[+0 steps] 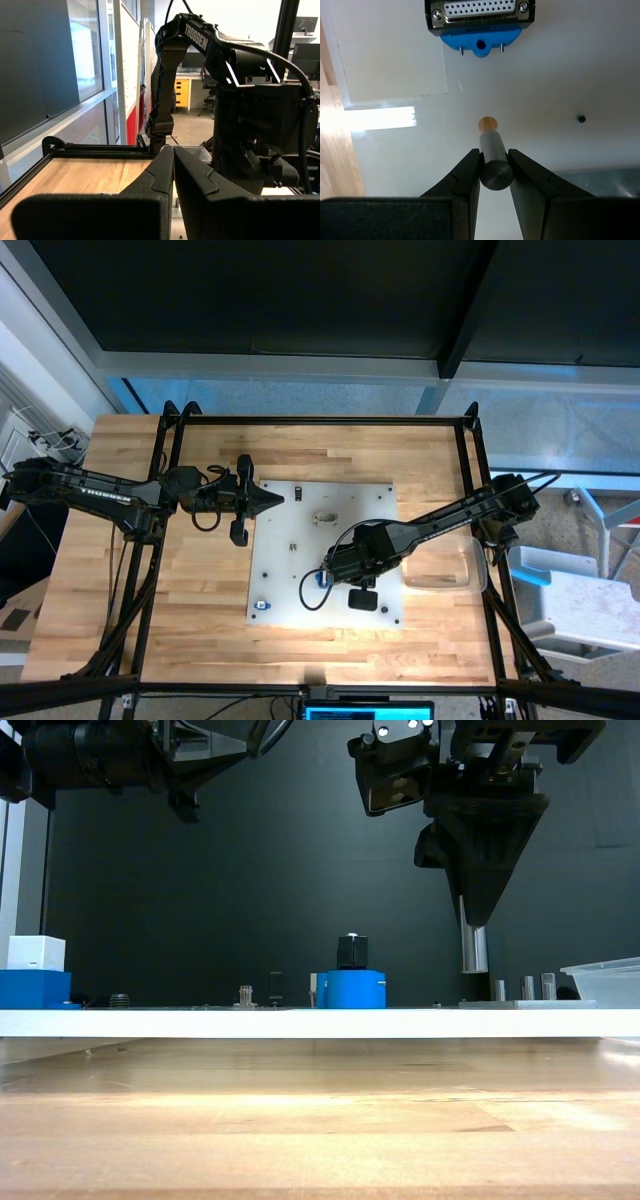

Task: Pick the 16mm cylinder and place it in the taskboard

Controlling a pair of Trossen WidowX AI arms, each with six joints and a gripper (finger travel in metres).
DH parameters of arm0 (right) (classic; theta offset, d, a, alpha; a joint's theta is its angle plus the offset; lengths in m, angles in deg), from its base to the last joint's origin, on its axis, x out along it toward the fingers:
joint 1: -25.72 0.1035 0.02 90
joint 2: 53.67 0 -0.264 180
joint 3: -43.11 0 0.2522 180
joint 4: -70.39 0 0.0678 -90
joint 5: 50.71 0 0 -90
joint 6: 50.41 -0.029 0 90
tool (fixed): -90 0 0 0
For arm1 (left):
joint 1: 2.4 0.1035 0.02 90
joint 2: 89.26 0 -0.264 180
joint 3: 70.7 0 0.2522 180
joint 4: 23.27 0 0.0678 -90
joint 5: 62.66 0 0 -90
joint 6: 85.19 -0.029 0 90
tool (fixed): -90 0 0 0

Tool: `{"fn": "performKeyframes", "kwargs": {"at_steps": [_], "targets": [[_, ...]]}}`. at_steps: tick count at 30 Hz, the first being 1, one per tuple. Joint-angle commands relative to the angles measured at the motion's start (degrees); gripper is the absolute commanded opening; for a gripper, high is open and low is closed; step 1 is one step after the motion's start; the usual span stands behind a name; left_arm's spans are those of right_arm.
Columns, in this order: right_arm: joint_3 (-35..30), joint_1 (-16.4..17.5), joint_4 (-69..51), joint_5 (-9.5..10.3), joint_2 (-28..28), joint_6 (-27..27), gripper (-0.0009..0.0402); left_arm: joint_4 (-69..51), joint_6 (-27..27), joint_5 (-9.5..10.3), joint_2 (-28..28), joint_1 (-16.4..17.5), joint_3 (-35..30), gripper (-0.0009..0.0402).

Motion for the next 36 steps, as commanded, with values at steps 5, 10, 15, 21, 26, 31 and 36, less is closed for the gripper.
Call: {"fn": "performKeyframes", "kwargs": {"at_steps": [5,10,15,21,26,31,36], "targets": [[0.42,-0.17,0.5,-0.59,0.0,-0.04,0.0023,-0.02,-0.02,0.0,-0.02,0.02,-0.02,0.0],[1.99,-0.17,2.86,-0.57,0.0,-0.17,0.0023,0.0,-0.02,0.0,-0.02,0.0,-0.02,0.0],[2.82,-0.17,3.37,-0.57,0.0,-0.15,0.0023,-0.02,0.0,0.0,-0.02,0.02,-0.02,0.0],[3.17,-0.15,3.93,-0.59,0.0,-0.11,0.0023,0.0,0.0,0.0,-0.02,0.02,-0.02,0.0],[3.87,-0.07,4.37,-0.57,0.0,-0.13,0.0023,0.0,-0.02,0.0,-0.02,0.02,-0.02,0.0],[3.91,-0.07,4.59,-0.57,0.0,-0.11,0.0023,0.0,-0.02,0.0,-0.02,0.02,-0.02,0.0],[3.96,-0.02,5.7,-0.02,-0.83,-0.11,0.0023,-0.02,-0.02,0.0,-0.02,0.0,-0.02,0.0]]}}
